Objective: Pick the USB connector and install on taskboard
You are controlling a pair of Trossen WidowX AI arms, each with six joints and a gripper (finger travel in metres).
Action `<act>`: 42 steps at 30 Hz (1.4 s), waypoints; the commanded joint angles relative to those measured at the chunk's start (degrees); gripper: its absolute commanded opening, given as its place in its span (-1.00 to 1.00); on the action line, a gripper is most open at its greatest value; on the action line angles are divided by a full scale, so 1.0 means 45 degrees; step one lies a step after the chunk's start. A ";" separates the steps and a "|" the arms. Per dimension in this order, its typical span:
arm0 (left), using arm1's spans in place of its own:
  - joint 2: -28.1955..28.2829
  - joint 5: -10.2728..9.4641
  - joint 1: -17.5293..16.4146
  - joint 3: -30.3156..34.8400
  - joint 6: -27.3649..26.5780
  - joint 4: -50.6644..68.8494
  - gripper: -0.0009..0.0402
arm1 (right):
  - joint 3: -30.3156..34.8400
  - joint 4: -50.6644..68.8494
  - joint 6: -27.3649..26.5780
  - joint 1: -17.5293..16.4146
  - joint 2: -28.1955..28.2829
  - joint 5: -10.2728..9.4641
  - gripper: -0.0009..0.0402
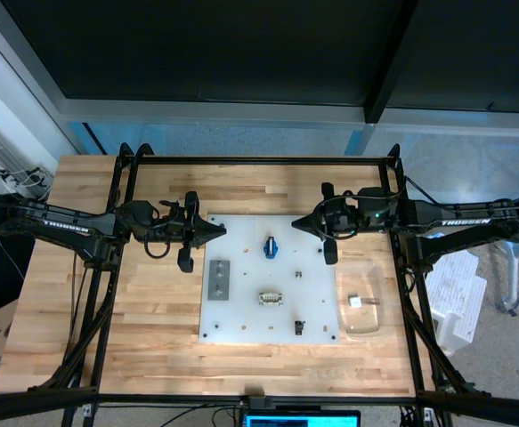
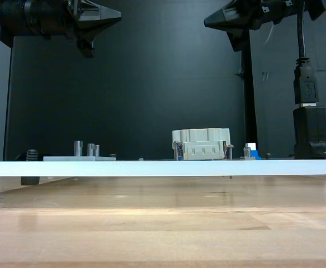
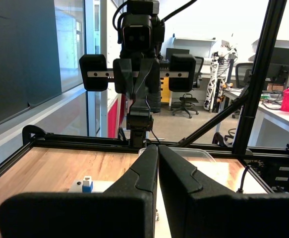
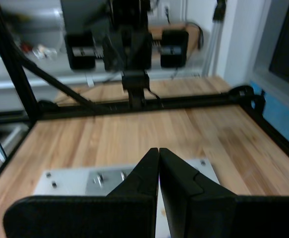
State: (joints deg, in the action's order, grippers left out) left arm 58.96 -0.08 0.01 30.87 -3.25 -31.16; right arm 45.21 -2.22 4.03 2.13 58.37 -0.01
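The black USB connector (image 2: 306,88) stands upright on the black port (image 2: 311,134) at the white board's near edge, with a silver band between them. Its cable (image 2: 301,33) rises straight up. Nothing holds it. From above, the port (image 1: 300,327) looks dark. My right gripper (image 1: 296,222) hangs high over the board's far right corner, shut and empty, well away from the port. My left gripper (image 1: 220,229) hovers over the board's far left corner, also shut on nothing. The clear tray (image 1: 372,283) holds only the white block (image 1: 355,302).
On the white board (image 1: 241,320) are a blue fitting (image 1: 271,246), a grey plate (image 1: 217,279) with pegs and a pale multi-pin socket (image 1: 271,299). The black bench frame (image 1: 259,161) runs around the wooden table.
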 commanded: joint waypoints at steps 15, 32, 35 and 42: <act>0.0005 0.0005 -0.0005 0.0000 0.0005 -0.0005 -0.96 | -0.2312 -0.4755 0.0068 0.0083 -0.0034 -0.0369 -0.96; 0.0000 0.0005 0.0000 0.0005 0.0005 -0.0005 -0.96 | -0.2535 -0.5299 0.0233 0.0063 0.0015 -0.0194 -0.96; 0.0005 0.0005 -0.0005 0.0000 0.0005 -0.0005 -0.96 | -0.2419 -0.5285 0.0228 0.0049 0.0044 -0.0238 -0.96; 0.0005 0.0005 0.0000 0.0000 0.0005 -0.0005 -0.96 | -0.2424 -0.5260 0.0223 0.0019 0.0044 -0.0243 -0.96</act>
State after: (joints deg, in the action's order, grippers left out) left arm 58.98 -0.08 0.01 30.87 -3.22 -31.18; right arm 34.26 -25.93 5.04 2.22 58.48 -1.10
